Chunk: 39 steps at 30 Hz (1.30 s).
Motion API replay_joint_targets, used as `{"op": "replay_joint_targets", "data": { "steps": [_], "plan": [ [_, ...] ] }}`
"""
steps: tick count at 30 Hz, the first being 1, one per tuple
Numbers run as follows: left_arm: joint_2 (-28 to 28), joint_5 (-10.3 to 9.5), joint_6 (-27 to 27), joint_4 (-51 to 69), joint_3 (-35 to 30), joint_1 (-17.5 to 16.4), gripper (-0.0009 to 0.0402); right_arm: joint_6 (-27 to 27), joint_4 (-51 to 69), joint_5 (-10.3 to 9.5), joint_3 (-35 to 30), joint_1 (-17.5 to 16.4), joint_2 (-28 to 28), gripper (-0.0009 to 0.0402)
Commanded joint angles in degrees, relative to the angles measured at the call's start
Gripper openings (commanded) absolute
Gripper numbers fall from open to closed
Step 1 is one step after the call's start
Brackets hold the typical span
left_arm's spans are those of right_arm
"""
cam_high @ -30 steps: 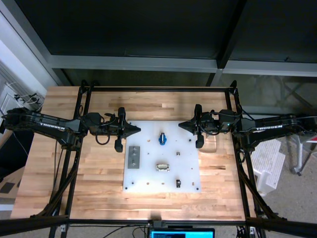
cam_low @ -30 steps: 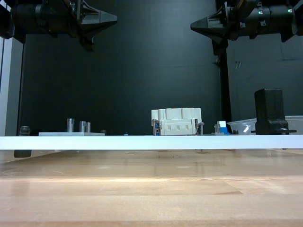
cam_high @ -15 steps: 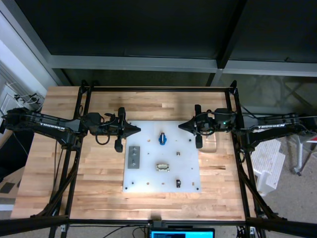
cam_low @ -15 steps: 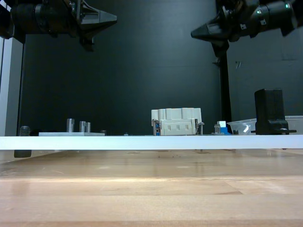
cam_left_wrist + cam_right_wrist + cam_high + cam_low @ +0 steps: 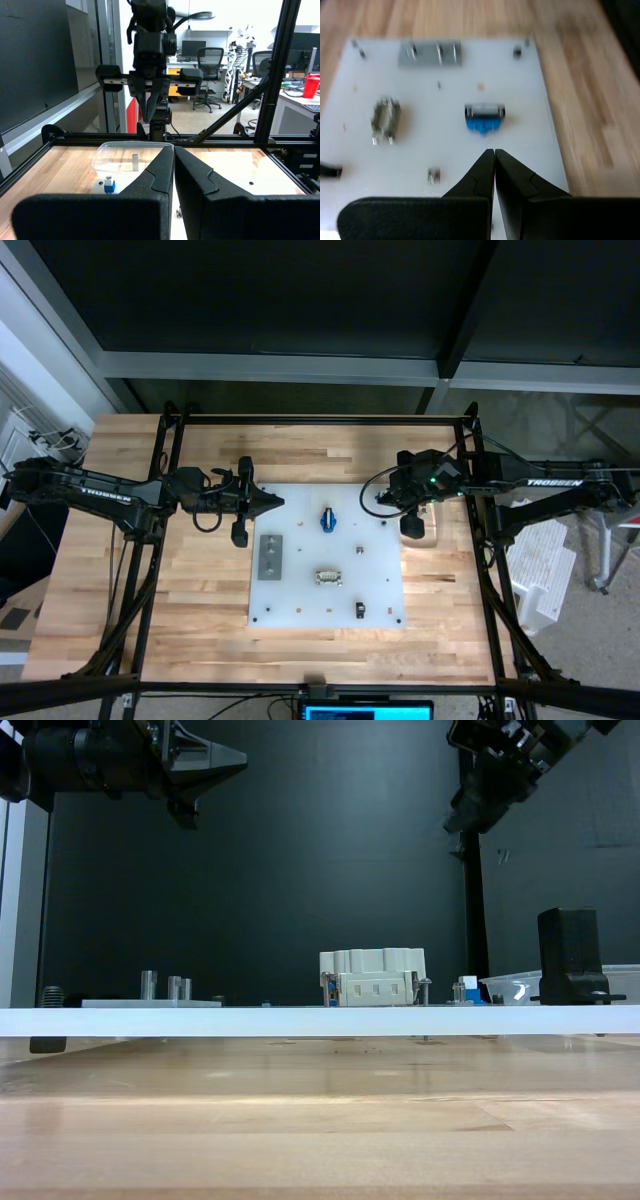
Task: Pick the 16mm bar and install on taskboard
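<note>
Likely the 16mm bar [image 5: 135, 162]: white post upright in clear tray [image 5: 102, 155], beside the right edge of the taskboard [image 5: 300, 585]. Nearer the right end effector [image 5: 494, 151], clenched empty, tilted down over the board; left end effector [image 5: 174, 150] clenched too, above the left edge.

The only lettering that can be read is the brand name TROSSEN, in white capitals along the dark forearm of each arm. It stands once on the left arm [image 5: 92, 492], whose left gripper [image 5: 276, 502] hangs over the far left corner of the taskboard [image 5: 300, 585]. It stands once on the right arm [image 5: 548, 482], whose right gripper [image 5: 378, 496] hangs over the board's far right part. Any marks on the board's parts are too small or blurred to read.
</note>
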<state>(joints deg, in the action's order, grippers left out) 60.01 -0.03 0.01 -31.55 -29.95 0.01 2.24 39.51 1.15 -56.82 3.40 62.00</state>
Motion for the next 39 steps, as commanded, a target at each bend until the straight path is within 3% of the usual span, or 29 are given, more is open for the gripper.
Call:
{"op": "replay_joint_targets", "data": {
  "steps": [1,14,17,20,39],
  "plan": [
    [0.0,0.00,0.0,0.0,0.0,0.0,0.0000,-1.0,6.8,0.98,-1.7,0.0,1.2,0.0000],
    [0.0,0.00,0.0,0.0,0.0,0.0,0.0000,-3.3,25.2,1.05,-2.3,0.0,1.5,0.0000],
    [0.0,0.00,0.0,0.0,0.0,0.0,0.0000,-3.3,28.1,2.36,-2.2,0.1,1.5,0.0000],
    [0.0,0.00,0.0,0.0,0.0,0.0,0.0000,-2.9,30.2,2.36,-1.8,0.3,1.5,0.0005],
    [0.0,0.00,0.0,0.0,0.0,0.0,0.0000,5.2,30.0,2.91,3.7,5.1,1.5,0.0134]
  ]
}}
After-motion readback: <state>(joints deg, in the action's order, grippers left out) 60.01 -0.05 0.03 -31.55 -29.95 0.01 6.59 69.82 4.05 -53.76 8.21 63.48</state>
